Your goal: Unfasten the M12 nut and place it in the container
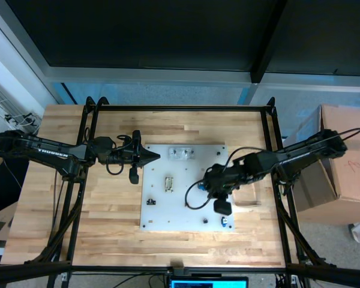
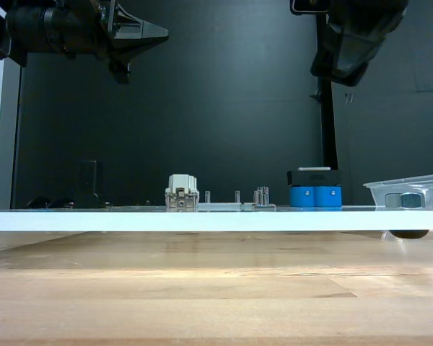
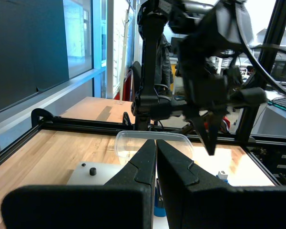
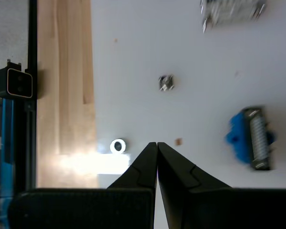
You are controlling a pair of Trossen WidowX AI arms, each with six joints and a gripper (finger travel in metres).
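Left end effector (image 3: 156, 141), right end effector (image 4: 157, 143) hover closed; nut (image 4: 117, 146) on stud (image 2: 404, 205).

Open air over the board (image 1: 168, 210): left gripper (image 2: 163, 32) and right gripper (image 2: 340, 72) hang high, fingertips pressed together. Right of nut (image 4: 117, 146): blue connector (image 1: 226, 222), then tray (image 2: 408, 189).

Bright overhead light washes my worktop (image 1: 108, 204); the white board (image 4: 148, 43) glares under my right hand (image 4: 157, 144), its parts blurred; the low view's backdrop is dark.
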